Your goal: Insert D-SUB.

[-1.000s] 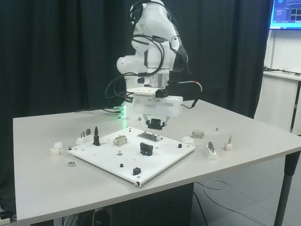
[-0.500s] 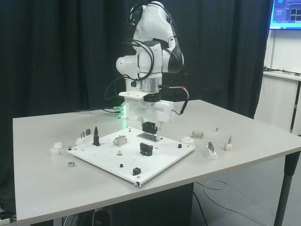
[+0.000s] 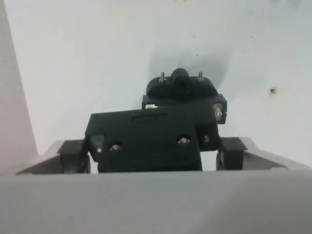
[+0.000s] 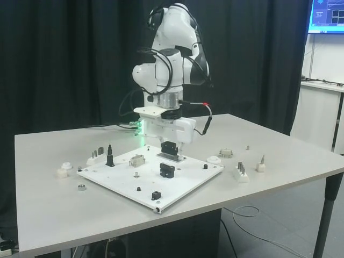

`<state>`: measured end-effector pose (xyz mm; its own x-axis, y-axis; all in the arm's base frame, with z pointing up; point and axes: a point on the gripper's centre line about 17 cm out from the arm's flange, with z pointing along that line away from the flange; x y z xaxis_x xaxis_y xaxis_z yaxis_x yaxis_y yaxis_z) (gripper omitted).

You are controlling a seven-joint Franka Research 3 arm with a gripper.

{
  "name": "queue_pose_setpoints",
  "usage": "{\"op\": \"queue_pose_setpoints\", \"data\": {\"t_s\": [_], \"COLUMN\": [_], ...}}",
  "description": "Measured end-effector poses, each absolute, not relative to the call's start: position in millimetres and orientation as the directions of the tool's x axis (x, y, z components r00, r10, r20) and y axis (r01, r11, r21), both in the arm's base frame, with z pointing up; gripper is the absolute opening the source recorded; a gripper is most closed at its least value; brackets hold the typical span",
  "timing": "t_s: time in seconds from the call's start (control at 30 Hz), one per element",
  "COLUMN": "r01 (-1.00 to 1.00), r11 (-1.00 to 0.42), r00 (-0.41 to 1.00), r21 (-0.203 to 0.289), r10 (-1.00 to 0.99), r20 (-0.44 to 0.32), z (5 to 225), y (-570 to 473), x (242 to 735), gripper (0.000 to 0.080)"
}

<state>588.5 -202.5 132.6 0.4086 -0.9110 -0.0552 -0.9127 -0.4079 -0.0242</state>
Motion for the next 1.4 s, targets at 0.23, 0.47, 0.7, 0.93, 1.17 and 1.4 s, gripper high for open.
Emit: {"op": "queue_pose_setpoints", "data": {"t_s": [0.23,0.47,0.7,0.93,1.17,1.4], "r01": [-0.937,-0.967,-0.972,-0.964,-0.957,-0.952], "r11": [-0.347,-0.250,-0.228,-0.261,-0.285,-0.300], "r00": [0.350,0.255,0.233,0.265,0.288,0.305], "r21": [-0.050,-0.059,-0.054,-0.043,-0.048,-0.054], "r10": [-0.933,-0.961,-0.965,-0.956,-0.948,-0.942], "r20": [-0.083,-0.107,-0.119,-0.126,-0.137,-0.141], "z": [128.9,125.1,118.4,108.5,101.3,99.7], "y": [-198.7,-201.4,-205.3,-205.0,-202.7,-202.3], "x": [591.2,590.9,587.4,583.1,582.4,582.5], "gripper": [0.0570,0.0570,0.0570,0.0570,0.0570,0.0570]}}
